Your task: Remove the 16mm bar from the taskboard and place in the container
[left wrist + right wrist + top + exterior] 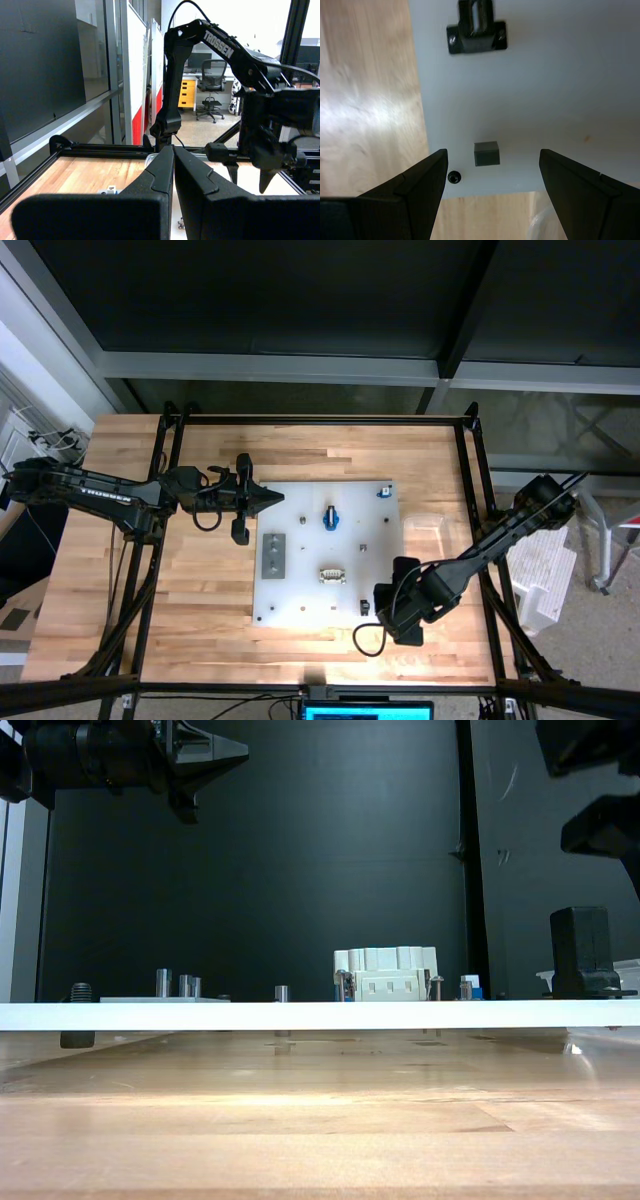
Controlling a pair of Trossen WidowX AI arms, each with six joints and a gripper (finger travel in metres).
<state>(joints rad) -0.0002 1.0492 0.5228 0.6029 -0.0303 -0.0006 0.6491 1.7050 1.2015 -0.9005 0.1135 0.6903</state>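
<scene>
The right gripper [492, 156], spread wide above the taskboard's [300, 575] lower-right corner, straddles the 16mm bar [486, 153], seemingly to grasp it, while the left gripper [276, 498] hangs clenched and empty at upper left.

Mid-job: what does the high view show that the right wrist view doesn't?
High only: left gripper, jaws shut, over the white board's far left edge; grey block; blue knob; clear tray right of the board. Right wrist only: open jaws, with a small grey square piece on the board between them. Both: the board, wooden table, right gripper above the board's near right corner.
</scene>
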